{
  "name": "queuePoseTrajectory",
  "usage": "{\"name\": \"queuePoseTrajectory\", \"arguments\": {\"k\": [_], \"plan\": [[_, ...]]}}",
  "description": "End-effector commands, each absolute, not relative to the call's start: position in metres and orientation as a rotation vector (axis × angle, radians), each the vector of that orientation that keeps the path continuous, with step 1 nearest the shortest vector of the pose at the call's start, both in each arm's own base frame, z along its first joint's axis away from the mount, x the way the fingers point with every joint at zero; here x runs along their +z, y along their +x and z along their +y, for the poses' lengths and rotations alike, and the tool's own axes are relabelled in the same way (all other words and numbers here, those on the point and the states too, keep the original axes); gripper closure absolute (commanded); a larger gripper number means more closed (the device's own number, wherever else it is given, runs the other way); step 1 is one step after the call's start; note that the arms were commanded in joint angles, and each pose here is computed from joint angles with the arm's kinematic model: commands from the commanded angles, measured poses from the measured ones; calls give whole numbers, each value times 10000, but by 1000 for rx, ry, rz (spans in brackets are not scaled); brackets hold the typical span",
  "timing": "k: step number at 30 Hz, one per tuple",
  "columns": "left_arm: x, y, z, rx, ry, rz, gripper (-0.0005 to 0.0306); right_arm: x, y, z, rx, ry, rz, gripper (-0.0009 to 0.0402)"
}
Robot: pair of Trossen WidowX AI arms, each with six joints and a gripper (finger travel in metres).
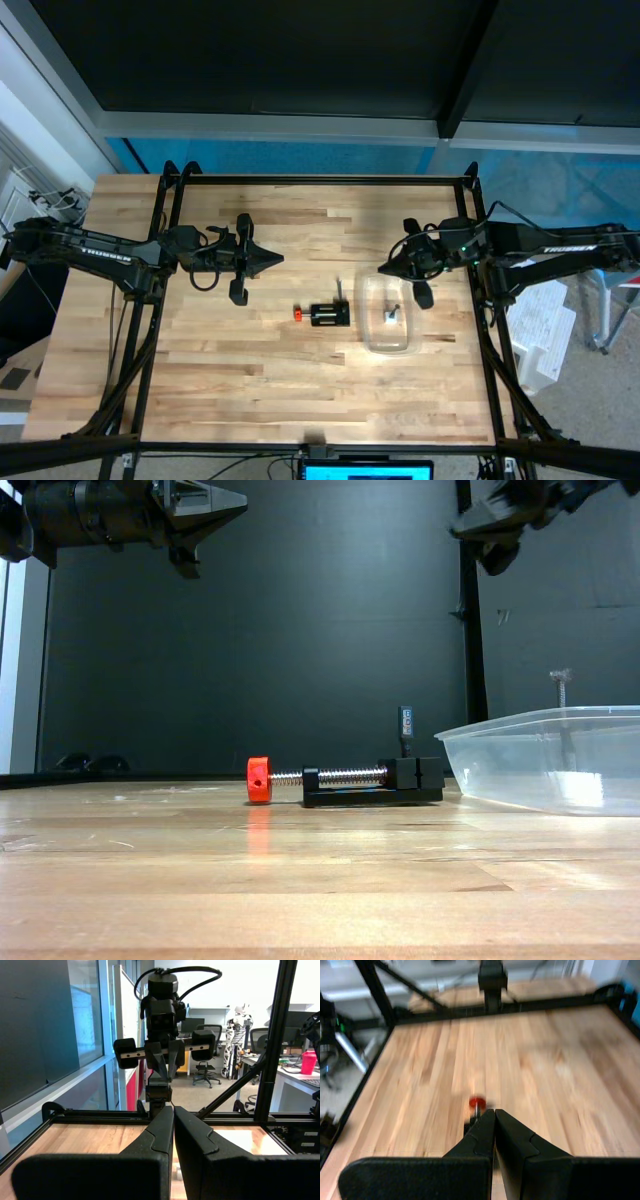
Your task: Pick the usb-c connector and install on the hub
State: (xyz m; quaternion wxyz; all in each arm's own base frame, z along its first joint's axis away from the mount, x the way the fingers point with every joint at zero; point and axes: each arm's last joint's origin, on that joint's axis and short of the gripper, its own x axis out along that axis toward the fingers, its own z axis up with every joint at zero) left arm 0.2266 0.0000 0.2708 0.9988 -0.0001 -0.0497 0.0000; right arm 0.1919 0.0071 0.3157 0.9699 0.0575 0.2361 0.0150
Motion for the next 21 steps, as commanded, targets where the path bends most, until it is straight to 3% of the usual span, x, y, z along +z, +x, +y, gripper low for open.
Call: {"name": "queuePoseTrajectory", "arguments": {"k": [1, 10, 21], "plan": [[2708, 2266, 0, 0, 0, -99, 300, 3267, 1844, 70, 16, 117, 557, 393], [2708, 2266, 0, 0, 0, -99, 300, 3503, 1767, 74, 5, 105, 782, 393], [2708, 2266, 0, 0, 0, -99, 300, 3444, 1807, 95, -15, 100, 995, 393]]}}
